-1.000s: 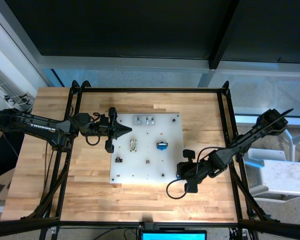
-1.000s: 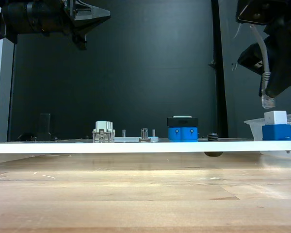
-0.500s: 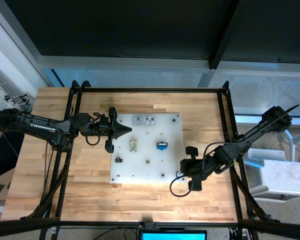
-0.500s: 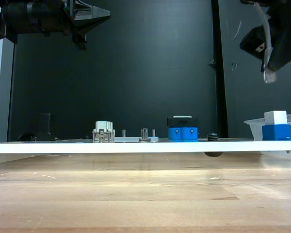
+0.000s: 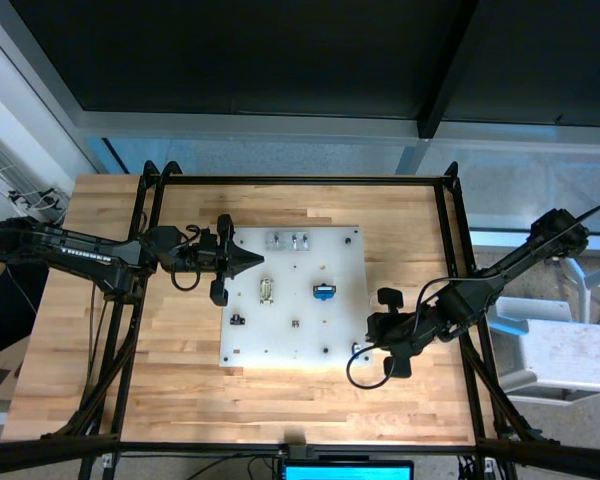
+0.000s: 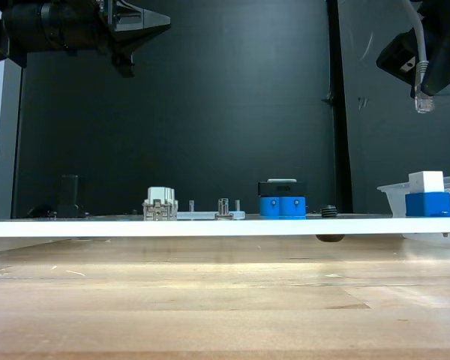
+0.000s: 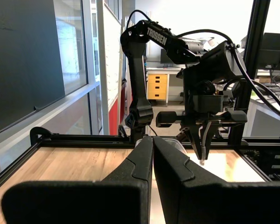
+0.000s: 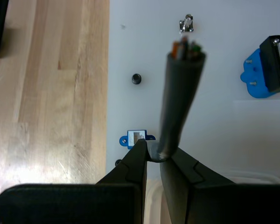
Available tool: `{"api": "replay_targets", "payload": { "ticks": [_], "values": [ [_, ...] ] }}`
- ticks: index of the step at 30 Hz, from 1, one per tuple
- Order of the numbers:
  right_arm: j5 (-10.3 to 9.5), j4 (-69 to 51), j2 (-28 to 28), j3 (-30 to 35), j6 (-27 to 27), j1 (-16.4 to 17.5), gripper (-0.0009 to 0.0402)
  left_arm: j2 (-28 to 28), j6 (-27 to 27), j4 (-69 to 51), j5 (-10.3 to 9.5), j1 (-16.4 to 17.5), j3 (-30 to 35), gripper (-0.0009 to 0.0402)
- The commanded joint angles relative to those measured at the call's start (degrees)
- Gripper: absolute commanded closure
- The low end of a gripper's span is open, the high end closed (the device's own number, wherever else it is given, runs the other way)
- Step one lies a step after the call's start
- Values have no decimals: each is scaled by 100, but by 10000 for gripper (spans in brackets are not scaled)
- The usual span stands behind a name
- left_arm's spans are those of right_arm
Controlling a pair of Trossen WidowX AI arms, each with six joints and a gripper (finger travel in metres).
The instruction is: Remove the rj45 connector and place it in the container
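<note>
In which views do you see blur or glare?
Right wrist view: the rj45 cable held in the right tool, above the board's near right corner, is out of focus, while the board is sharp. Left wrist view: the shut left tool, over the board's left edge, looks dark against a bright room. High view: glare lies on the table's near edge.

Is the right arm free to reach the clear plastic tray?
Likely yes: right gripper, shut on grey rj45 cable, hangs high by the clear tray, nothing between. Left gripper parked over white board's left edge.
</note>
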Motion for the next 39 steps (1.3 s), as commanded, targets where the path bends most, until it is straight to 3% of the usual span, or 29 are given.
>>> {"api": "replay_targets", "payload": {
  "ticks": [1, 14, 19, 28, 39],
  "values": [
    [7, -190, -151, -87, 13, -55, 393, 2, 0, 2, 2, 2, 0, 393],
    [-26, -1110, -1414, -966, 319, -258, 393, 0, 0, 2, 2, 2, 0, 393],
    [-138, -1620, -1878, -1224, 540, -258, 393, 0, 0, 2, 2, 0, 0, 393],
    [-195, -1742, -2081, -1451, 632, -258, 390, 2, 0, 2, 2, 0, 0, 393],
    [-197, -1932, -2079, -1451, 789, -258, 294, 2, 0, 2, 2, 0, 0, 393]
  ]
}}
